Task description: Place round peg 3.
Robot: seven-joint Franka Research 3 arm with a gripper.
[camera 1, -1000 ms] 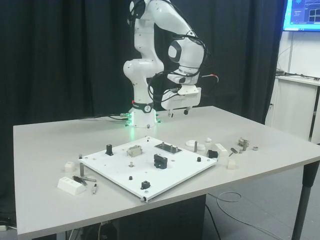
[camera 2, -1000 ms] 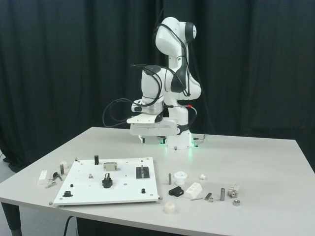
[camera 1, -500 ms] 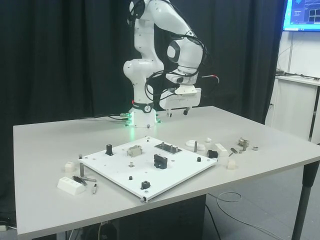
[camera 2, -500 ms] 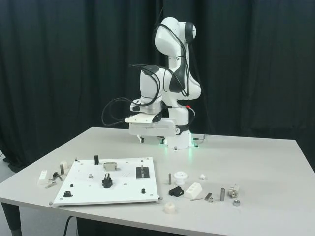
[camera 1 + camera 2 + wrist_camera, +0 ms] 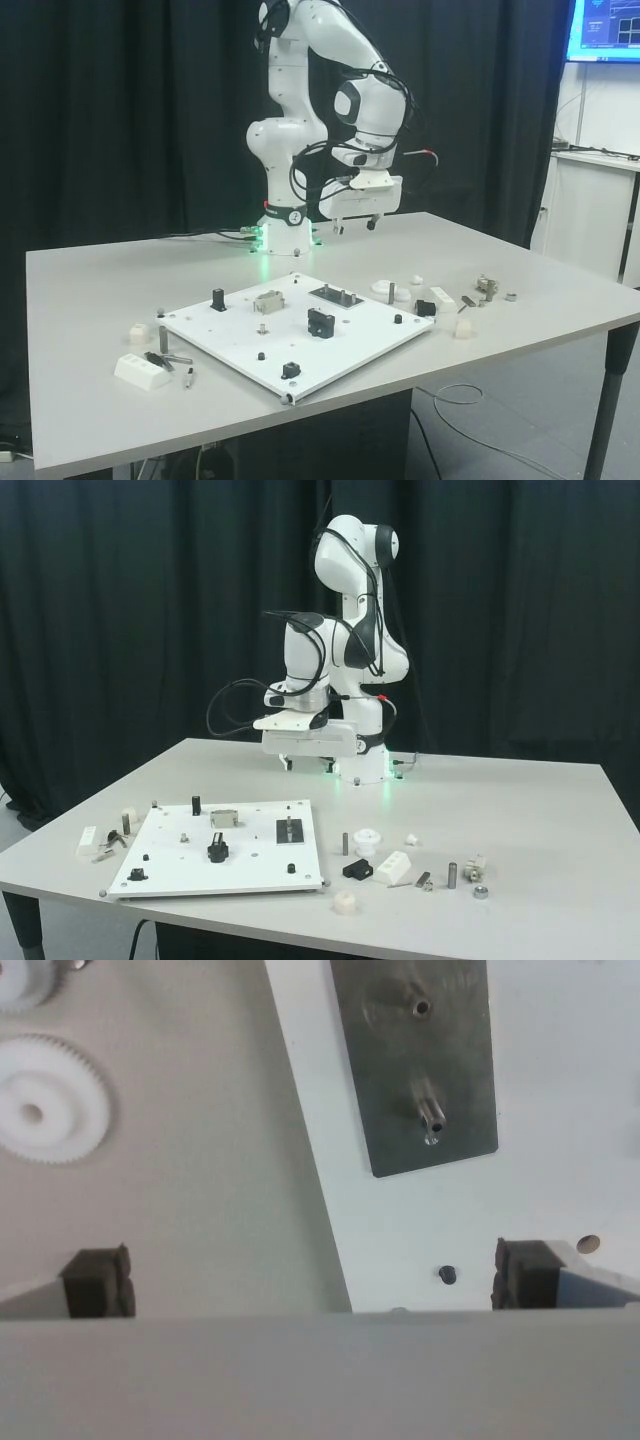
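Observation:
My gripper (image 5: 356,225) hangs open and empty well above the table, over the far edge of the white board (image 5: 350,335). In the wrist view the gripper (image 5: 310,1278) has its black pads (image 5: 95,1282) far apart, with nothing between them. Below it lie the board's edge, a grey metal plate (image 5: 420,1070) carrying two pins, and a white gear (image 5: 45,1110). A short grey peg (image 5: 393,292) stands upright on the table beside the gear (image 5: 383,287). The same peg (image 5: 345,842) shows right of the board in the second room view. Another grey peg (image 5: 452,872) stands farther right.
Small black and grey fixtures stand on the board (image 5: 180,865). White blocks and loose grey pegs (image 5: 163,333) lie left of it. More small parts (image 5: 395,865) are scattered right of it. The arm's base (image 5: 360,760) stands at the back of the table.
The gripper has drifted slightly up and sideways above the board's far edge. Its fingers have stayed open and nothing on the table has moved.

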